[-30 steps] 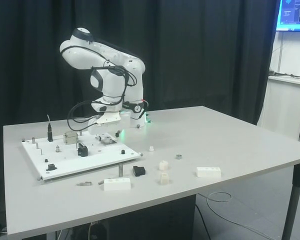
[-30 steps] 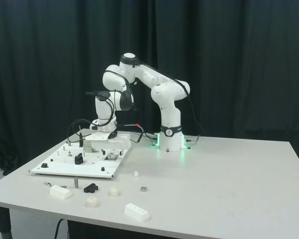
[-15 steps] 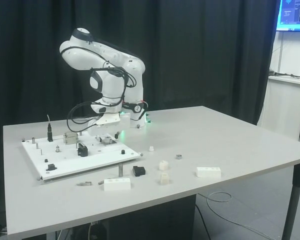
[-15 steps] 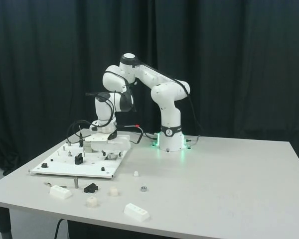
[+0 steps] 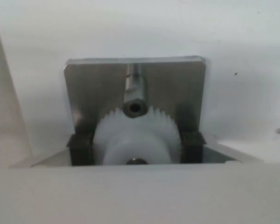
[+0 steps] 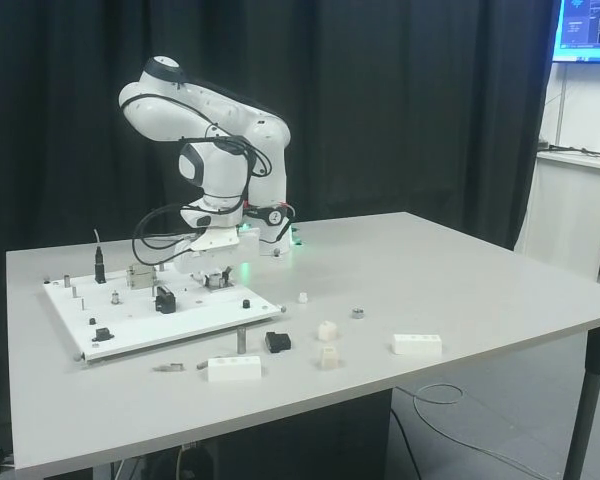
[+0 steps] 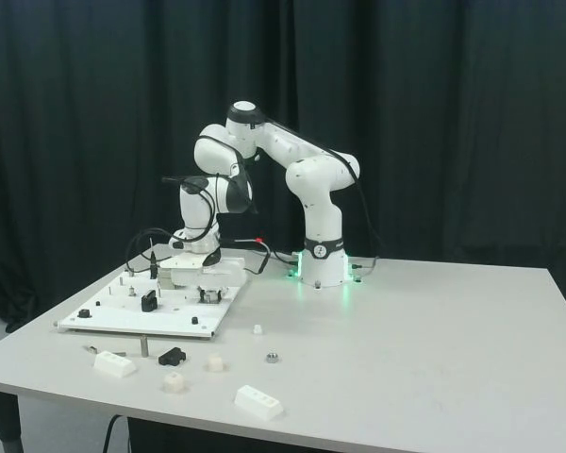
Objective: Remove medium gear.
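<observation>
White medium gear (image 5: 136, 141) between black fingers (image 5: 79, 149)

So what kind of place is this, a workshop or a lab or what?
Probably a robotics lab: a white robot arm bolted on a grey table, a white assembly board carrying small parts, black curtains behind.

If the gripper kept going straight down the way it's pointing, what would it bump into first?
Most likely nothing new: the gripper already has the white gear between its fingers. Straight below sits the grey metal plate with its peg, then the white board. How high the gear sits is unclear.
</observation>
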Motion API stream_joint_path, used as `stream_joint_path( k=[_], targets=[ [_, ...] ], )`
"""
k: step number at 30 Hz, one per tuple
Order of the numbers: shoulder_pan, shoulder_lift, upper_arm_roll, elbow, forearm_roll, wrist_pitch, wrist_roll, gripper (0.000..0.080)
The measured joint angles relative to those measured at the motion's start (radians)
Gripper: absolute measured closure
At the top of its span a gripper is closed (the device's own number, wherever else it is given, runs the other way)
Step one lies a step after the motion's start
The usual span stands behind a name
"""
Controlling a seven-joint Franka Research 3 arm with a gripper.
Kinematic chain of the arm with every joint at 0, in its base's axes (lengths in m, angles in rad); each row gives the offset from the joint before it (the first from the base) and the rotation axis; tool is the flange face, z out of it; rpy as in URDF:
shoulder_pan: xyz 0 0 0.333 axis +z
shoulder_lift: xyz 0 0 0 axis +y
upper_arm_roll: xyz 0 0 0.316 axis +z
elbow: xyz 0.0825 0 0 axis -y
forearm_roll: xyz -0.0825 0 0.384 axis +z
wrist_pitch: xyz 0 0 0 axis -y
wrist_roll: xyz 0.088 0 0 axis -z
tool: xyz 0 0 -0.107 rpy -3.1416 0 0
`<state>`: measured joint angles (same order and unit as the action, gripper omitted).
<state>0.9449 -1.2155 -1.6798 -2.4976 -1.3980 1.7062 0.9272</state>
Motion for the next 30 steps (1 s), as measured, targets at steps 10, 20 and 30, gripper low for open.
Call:
stream_joint_path(
  k=[10,20,30],
  targets=[
    [0.000,0.000,0.000,0.000,0.000,0.000,0.000,0.0404],
    [0.000,0.000,0.008,-0.002,0.000,-0.008,0.000,0.0404],
    [-0.001,0.000,0.015,-0.004,0.000,-0.017,0.000,0.0406]
  ],
)
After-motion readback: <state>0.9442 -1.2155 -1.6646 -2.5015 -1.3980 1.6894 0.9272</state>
